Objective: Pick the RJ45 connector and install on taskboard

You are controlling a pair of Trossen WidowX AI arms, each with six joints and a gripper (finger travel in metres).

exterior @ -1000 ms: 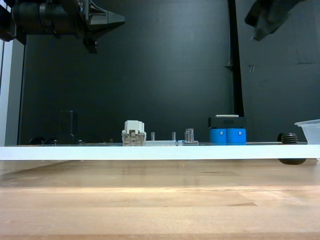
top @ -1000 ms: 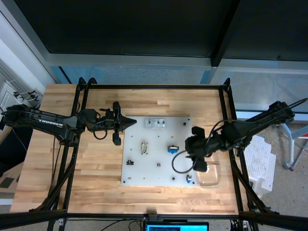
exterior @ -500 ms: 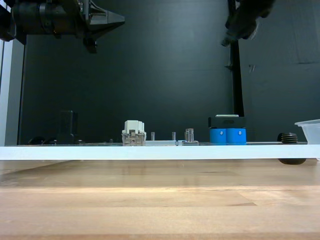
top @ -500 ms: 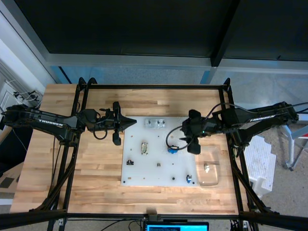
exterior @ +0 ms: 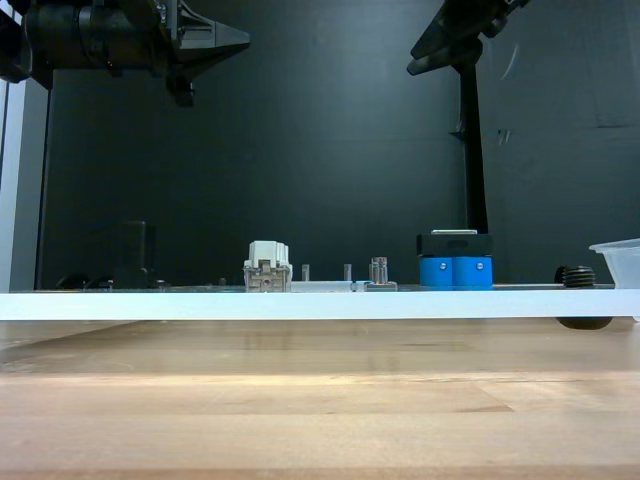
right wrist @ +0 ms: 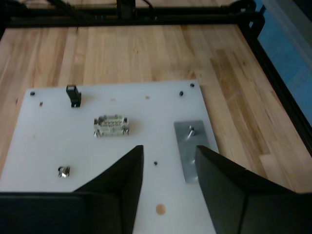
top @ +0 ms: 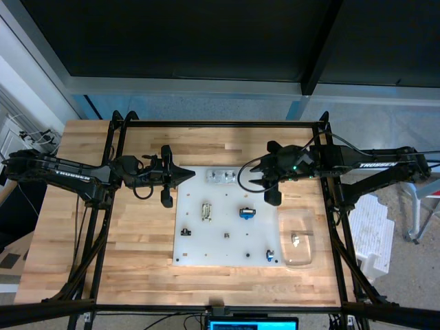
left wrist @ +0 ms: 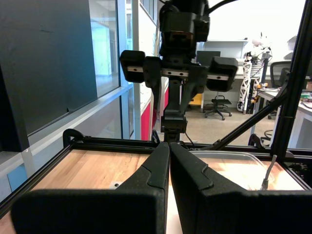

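My right gripper (top: 254, 180) hangs high over the white board's (top: 206, 237) far right part, pointing left. In its own view the gripper (right wrist: 169, 148) is open with nothing between the fingers (right wrist: 129, 180). The left gripper (top: 191, 177) hovers shut and empty above the board's far left edge, high up in the low view (exterior: 245, 42). The blue jack (top: 270, 256) sits at the near right corner with a pale grey piece on it. A thin grey cable stub (left wrist: 268, 170) stands near the clear tray (left wrist: 229, 157). I cannot tell whether the connector is in the jack.
The clear tray (top: 302, 258) lies right of the board with a pale block (top: 294, 240) inside. On the board are a white multi-pin socket (top: 205, 211), a blue part (top: 246, 213) and a metal plate (top: 223, 177). A black frame (top: 220, 124) rings the wooden table.
The right arm has swung from over the tray and the near right corner up to the board's far right, rising as it went. The left arm has not moved.
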